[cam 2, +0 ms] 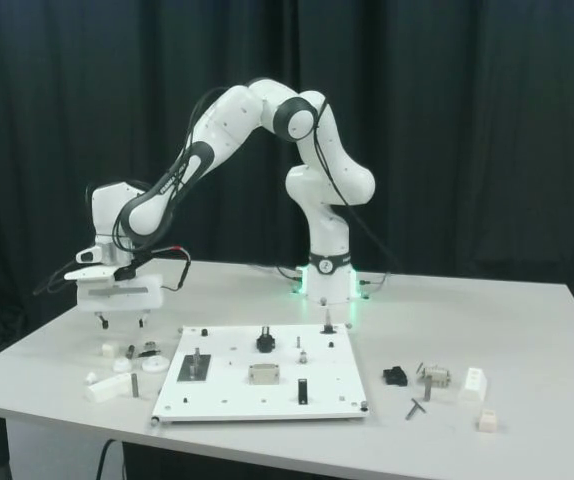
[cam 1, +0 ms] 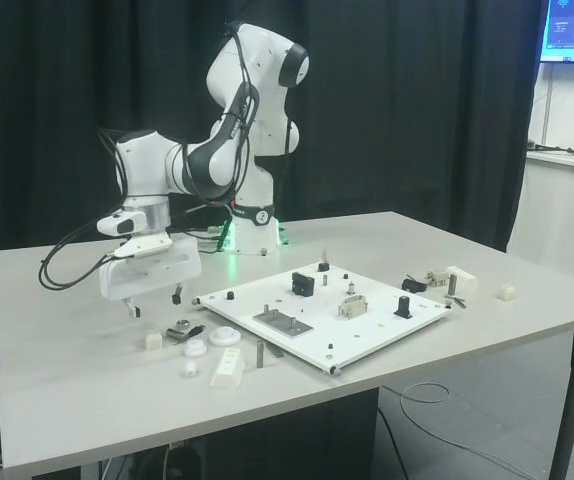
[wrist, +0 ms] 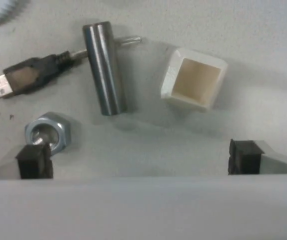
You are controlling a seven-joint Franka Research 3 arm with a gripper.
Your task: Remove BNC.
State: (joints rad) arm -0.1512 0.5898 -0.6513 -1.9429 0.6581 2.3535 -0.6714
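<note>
my gripper (wrist: 138, 159) hangs released, fingers wide and empty, over a usb plug (wrist: 18, 79), rod (wrist: 103, 67) and nut (wrist: 48, 132). no bnc plug here; i guess it sits on the white board (cam 2: 227, 385), well apart. probably light, stiff, slick metal, so i'd pinch its collar.

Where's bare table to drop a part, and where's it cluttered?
Free: the grey table behind the white board, right of the robot base. Crowded: loose parts left of the board under the gripper, and a cluster to its right.
</note>
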